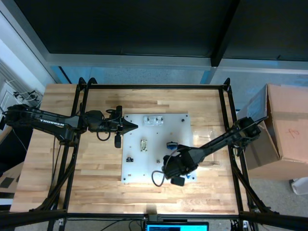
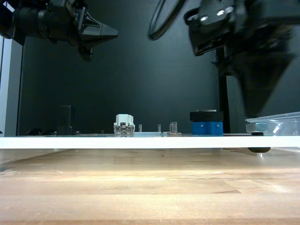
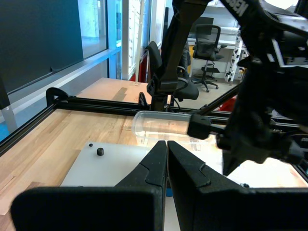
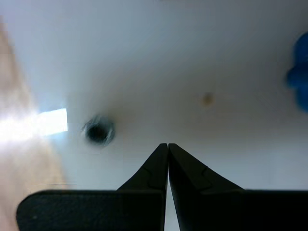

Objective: Unfasten the M12 nut and place it in the container

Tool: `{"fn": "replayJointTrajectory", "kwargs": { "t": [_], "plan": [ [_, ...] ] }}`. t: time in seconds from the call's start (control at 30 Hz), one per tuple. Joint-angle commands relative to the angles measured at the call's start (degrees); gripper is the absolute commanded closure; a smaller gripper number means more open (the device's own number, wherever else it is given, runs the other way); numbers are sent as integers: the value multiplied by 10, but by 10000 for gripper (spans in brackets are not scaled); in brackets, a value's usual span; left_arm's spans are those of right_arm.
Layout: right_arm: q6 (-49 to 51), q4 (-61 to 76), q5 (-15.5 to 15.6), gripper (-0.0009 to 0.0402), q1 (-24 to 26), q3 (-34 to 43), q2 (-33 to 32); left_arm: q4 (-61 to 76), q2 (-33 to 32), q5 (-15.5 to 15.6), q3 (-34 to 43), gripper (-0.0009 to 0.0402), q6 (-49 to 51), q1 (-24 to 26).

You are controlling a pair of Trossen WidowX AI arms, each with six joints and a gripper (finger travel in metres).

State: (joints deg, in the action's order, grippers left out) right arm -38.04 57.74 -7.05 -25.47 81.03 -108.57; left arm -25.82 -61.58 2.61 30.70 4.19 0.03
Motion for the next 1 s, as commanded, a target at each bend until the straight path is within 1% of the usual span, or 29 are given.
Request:
{"fn": "replayJointTrajectory", "kwargs": {
  "t": [0.03, 0.13, 0.2, 0.27, 0.3, 0.47, 0.73, 0.9, 1.0],
  "plan": [
    [6, 0, 42, 393, 1, 2, 5, 0, 0, 0, 0, 393, 0, 0],
    [29, -2, 103, 393, 1, 9, 5, 0, 0, 0, 0, 393, 0, 0],
    [37, -6, 136, 393, 1, 14, 6, 0, 0, 0, 0, 393, 0, 0],
    [45, -19, 158, 393, 1, 17, 3, -1, 0, 0, 0, 393, 0, 0],
    [53, -26, 163, 393, 1, 17, 2, 0, 0, 0, 0, 393, 0, 0],
    [91, -54, 165, 393, 1, 16, -21, 0, 0, 0, 0, 393, 0, 0],
    [103, -72, 161, 393, 3, 16, -43, 0, 0, 0, 0, 393, 0, 0],
    [104, -67, 142, 393, 5, 16, -43, 0, 0, 0, 0, 393, 0, 0],
    [104, -59, 141, 394, 6, 16, -43, 0, 0, 0, 0, 393, 0, 0]
  ]
}}
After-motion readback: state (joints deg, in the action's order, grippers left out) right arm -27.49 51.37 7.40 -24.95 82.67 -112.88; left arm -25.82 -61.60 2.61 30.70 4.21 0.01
